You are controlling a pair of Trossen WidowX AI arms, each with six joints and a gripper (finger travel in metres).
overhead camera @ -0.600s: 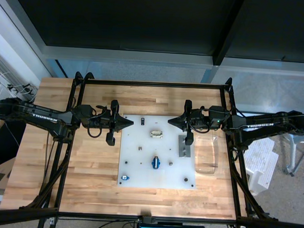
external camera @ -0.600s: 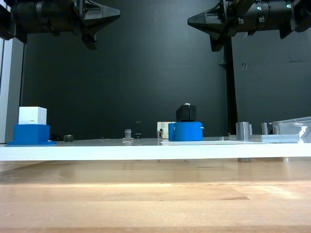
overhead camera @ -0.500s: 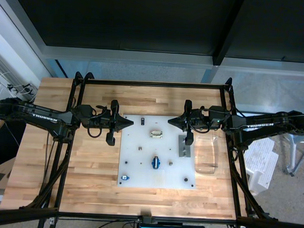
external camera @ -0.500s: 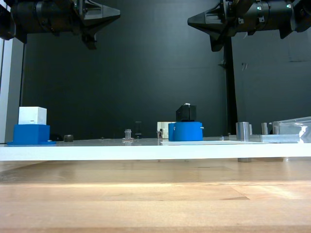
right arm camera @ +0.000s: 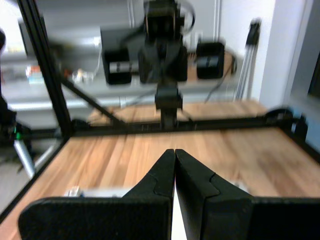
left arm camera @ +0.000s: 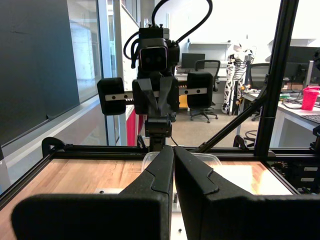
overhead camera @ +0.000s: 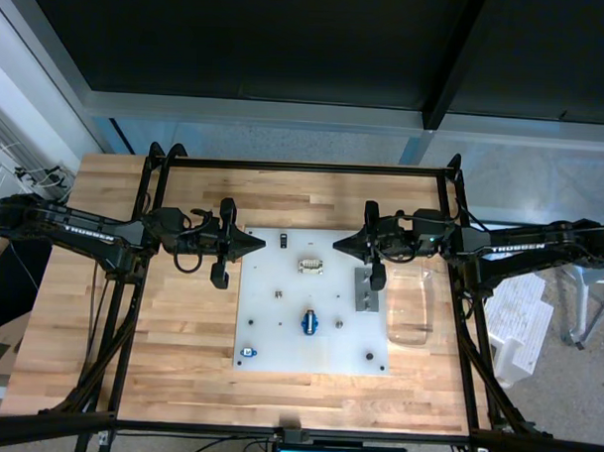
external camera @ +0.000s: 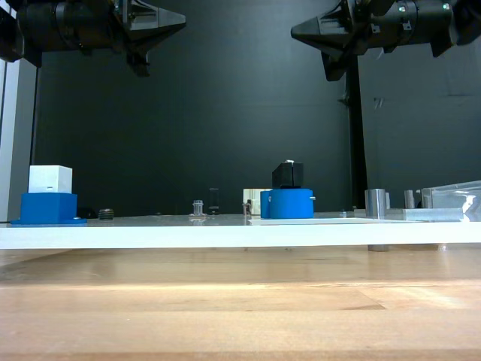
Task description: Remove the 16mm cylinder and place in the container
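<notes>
Silvery metal marks the 16mm cylinder (overhead camera: 339, 324) in the high view — a small dot on the white board (overhead camera: 268, 334), near the board's middle, just right of the blue knob (overhead camera: 310, 322) and apart from it. The grey block (overhead camera: 366, 290) sits by the board's right edge. The container (overhead camera: 410, 341) lies on the desk (overhead camera: 160, 320) just beside that same edge, past the block. Wood shows through its clear floor, and the cylinder is outside it. The left gripper (overhead camera: 260, 246) hangs over the board's far left corner. The right gripper (overhead camera: 338, 242) hangs over the board's far part, near the block's far end. Both point inward.

In the low view the 16mm cylinder (external camera: 375, 203) stands upright on the white board (external camera: 150, 233), between the blue knob (external camera: 289, 204) and the grey block (external camera: 432, 214). Part of the container (external camera: 462, 194) shows beyond the block. The left gripper (external camera: 180, 18) and the right gripper (external camera: 294, 31) are high above the board, well apart from everything on it.

The left wrist view shows the left gripper (left arm camera: 173, 149) clenched on nothing, its fingers pressed flat together, with the container (left arm camera: 215, 159) beyond them.

The right wrist view is blurred, yet the right gripper (right arm camera: 174, 151) has its fingers meeting likewise — closed, holding nothing, above the desk (right arm camera: 125, 150).
</notes>
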